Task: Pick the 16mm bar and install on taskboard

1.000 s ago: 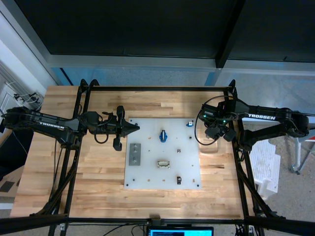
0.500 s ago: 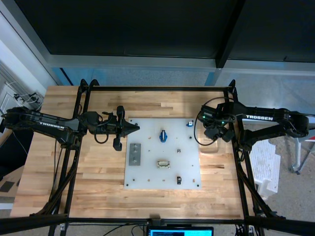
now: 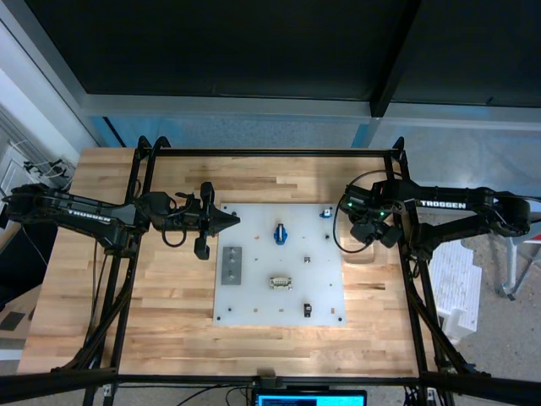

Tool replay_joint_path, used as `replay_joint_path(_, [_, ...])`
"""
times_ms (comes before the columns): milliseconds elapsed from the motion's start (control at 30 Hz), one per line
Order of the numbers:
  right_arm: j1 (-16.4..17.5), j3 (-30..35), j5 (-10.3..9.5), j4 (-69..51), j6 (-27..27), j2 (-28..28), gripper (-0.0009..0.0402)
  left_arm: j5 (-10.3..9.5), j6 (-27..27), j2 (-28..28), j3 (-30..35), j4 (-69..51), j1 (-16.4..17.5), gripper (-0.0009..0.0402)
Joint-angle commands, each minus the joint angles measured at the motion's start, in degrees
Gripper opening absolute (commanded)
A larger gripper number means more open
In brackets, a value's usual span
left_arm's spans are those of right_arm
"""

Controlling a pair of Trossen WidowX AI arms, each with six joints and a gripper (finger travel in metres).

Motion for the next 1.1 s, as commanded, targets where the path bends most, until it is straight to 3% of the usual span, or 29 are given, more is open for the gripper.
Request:
replay_joint_path(33, [0.0, -0.9, -0.20, 1.3, 0.0, 0.3, 0.0197, 0.00, 0.0, 0.0, 0.0, 0.0, 0.0, 0.0000])
replay_joint_path(433, [-0.1, -1.4, -0.42, 3.5, 0.0, 3.7, 0.0197, 0.00, 0.0, 0.0, 0.0, 0.0, 0.0, 0.0000])
replay_joint_path(1100, [-0.2, -3.0, -0.42, 4.9, 0.0, 3.6, 0.0196, 0.00, 0.0, 0.0, 0.0, 0.0, 0.0, 0.0000])
